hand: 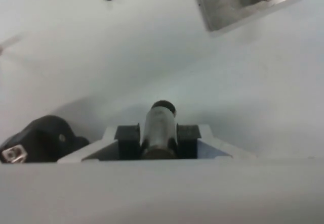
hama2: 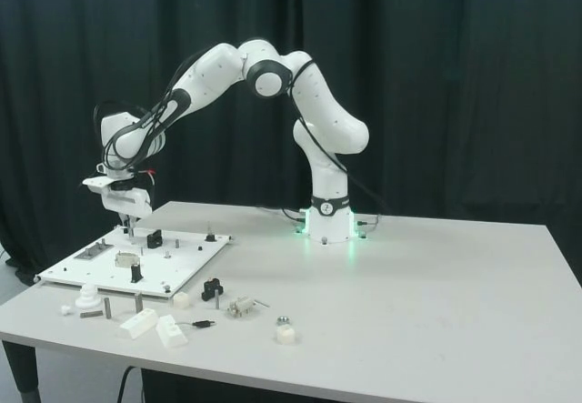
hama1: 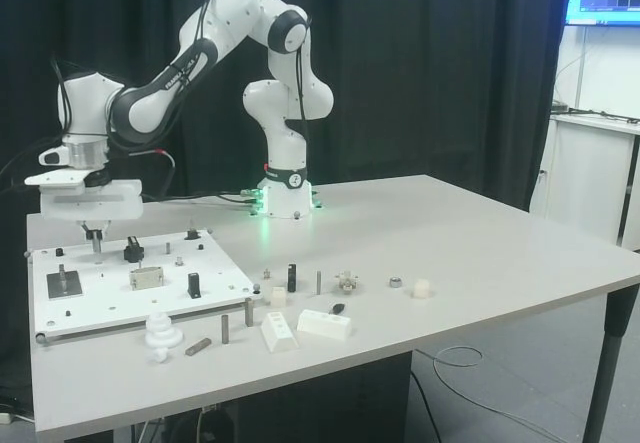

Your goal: Place round peg 4.

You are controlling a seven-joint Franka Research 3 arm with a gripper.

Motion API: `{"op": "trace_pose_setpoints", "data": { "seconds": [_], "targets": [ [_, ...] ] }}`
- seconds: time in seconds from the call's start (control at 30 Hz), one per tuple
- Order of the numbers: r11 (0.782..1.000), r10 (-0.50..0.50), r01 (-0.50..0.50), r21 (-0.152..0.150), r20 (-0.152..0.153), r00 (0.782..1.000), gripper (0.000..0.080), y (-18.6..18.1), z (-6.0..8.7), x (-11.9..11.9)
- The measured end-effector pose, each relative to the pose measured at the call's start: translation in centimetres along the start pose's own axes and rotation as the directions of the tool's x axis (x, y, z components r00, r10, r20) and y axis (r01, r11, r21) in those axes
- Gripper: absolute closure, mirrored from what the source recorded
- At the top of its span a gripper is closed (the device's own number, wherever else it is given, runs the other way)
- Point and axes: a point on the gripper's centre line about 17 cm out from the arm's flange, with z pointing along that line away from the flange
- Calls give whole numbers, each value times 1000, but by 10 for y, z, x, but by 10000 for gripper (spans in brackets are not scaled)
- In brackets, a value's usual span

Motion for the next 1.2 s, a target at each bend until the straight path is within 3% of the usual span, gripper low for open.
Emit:
{"op": "trace_pose_setpoints", "data": {
  "seconds": [0.33, 1.2],
  "targets": [
    [1000, 1, -1, 8, -7, 1000, 652, -2, -12, 1],
    [1000, 8, -8, 12, -9, 1000, 652, -3, -14, 1]
  ]
}}
